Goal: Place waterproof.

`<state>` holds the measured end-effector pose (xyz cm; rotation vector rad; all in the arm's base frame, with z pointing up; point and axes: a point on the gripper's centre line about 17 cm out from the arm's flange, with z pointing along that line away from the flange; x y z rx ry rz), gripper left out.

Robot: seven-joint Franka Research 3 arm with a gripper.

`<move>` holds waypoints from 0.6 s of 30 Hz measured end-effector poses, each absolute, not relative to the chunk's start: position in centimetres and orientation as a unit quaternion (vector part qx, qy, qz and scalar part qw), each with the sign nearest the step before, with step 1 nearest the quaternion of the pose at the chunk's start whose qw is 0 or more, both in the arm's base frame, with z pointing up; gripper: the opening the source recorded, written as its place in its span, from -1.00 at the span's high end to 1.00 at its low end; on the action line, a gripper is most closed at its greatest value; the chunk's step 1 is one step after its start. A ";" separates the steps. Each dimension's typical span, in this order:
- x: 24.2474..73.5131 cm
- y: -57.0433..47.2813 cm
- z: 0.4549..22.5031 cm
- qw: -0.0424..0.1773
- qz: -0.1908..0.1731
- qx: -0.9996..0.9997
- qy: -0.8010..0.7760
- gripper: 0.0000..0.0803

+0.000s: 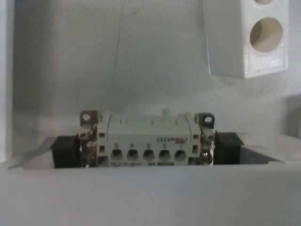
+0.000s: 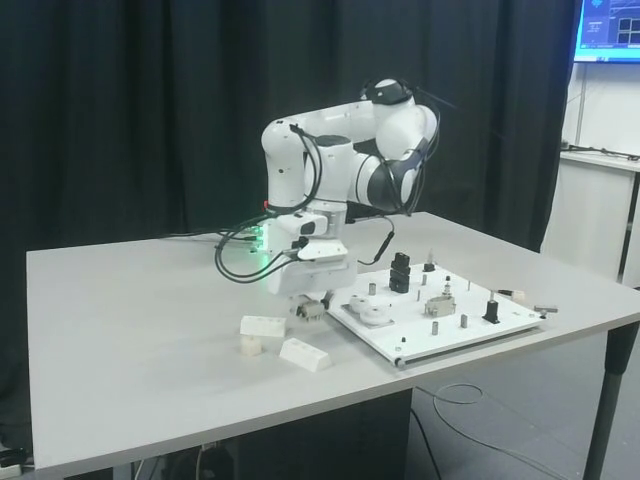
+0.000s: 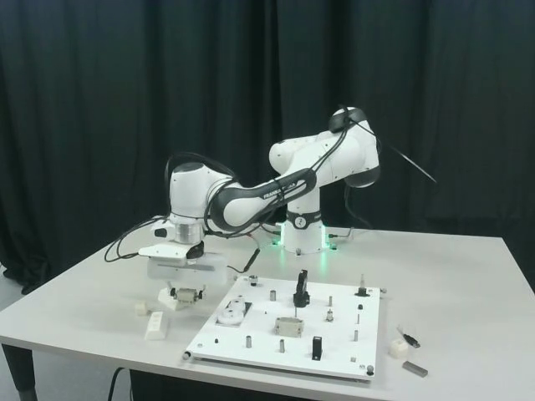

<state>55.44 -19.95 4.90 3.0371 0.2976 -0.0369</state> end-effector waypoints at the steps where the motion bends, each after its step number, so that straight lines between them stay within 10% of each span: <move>1: 55.5 -20.0 4.7 0.044 -0.011 0.994 0.098 -0.54; 18: 56.1 -20.8 2.9 0.051 -0.006 0.993 0.102 -0.54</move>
